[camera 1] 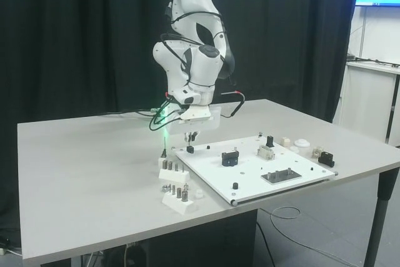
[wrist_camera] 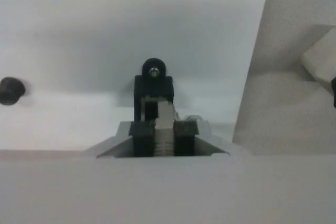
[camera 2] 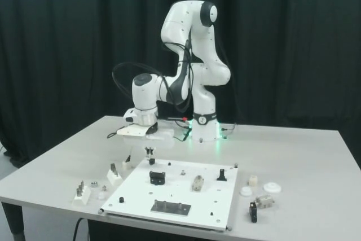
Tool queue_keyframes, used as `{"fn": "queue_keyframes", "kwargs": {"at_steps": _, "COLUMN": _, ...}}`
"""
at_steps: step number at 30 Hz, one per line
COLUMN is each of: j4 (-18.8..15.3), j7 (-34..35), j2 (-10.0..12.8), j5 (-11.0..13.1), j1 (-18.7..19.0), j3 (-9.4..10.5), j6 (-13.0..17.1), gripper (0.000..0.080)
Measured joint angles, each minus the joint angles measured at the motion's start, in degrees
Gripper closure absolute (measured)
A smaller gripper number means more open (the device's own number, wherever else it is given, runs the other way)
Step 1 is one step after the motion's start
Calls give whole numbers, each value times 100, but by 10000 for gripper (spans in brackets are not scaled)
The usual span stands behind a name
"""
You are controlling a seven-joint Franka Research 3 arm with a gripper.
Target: Insert Ethernet.
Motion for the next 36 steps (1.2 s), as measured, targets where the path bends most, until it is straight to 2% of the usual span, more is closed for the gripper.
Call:
{"fn": "queue_keyframes", "kwargs": {"at_steps": 15, "j4": 0, "j7": 0, "j2": 103, "j5": 0, "j1": 0, "j3": -21, "j6": 54, "gripper": 728}}
{"fn": "queue_keyframes", "kwargs": {"at_steps": 36, "j4": 1, "j7": 0, "j2": 98, "j5": 105, "j1": 2, "j3": -22, "j6": 31, "gripper": 728}}
